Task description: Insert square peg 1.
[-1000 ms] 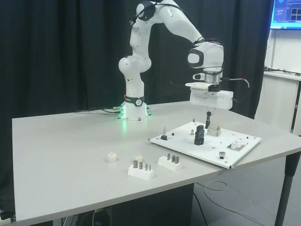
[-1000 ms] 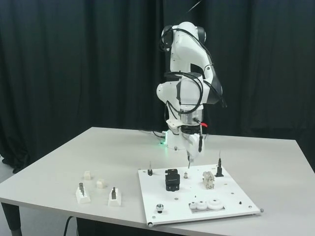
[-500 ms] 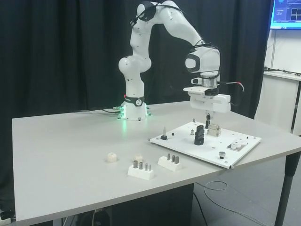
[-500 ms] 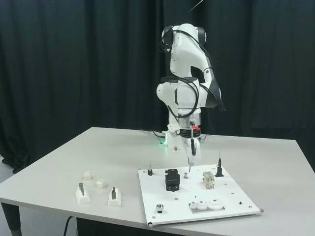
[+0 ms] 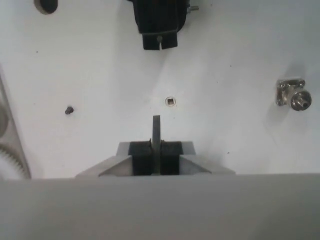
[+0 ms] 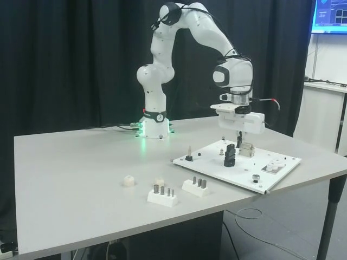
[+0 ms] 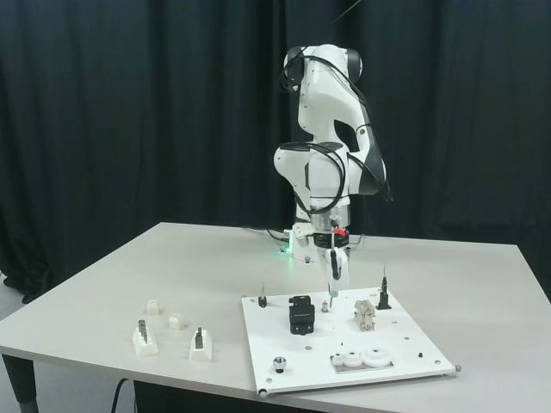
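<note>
gripper (image 5: 156,150) clamped on square peg (image 5: 156,131) above white board (image 5: 240,55), near square hole (image 5: 171,101) and black block (image 5: 159,22).

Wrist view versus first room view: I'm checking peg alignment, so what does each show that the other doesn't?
Only the wrist view shows the square hole just ahead of the peg's tip. Only the first room view shows the whole arm, the table and the two peg holders. Both show the gripper shut on the peg above the white board.
</note>
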### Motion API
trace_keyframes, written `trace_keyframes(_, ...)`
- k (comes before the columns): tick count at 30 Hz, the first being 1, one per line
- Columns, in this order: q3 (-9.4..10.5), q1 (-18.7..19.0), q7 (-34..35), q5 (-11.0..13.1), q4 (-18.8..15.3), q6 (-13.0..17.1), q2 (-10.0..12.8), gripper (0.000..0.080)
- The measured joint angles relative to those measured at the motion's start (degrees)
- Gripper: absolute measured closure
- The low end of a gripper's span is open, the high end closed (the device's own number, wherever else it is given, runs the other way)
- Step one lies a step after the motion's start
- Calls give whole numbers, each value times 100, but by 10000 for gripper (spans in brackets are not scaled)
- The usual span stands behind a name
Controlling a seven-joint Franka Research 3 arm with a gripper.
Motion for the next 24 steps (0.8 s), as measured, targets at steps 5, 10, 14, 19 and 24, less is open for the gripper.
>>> trace_keyframes(5, -14, -7, -38, 9, -11, 58, 72, 771)
trace_keyframes(10, -27, -9, -98, 112, -19, 156, 157, 772)
trace_keyframes(14, -34, -10, -225, 255, -22, 230, 233, 772)
trace_keyframes(19, -38, -11, -329, 425, -23, 346, 330, 772)
trace_keyframes(24, -38, -11, -439, 571, -23, 431, 419, 772)
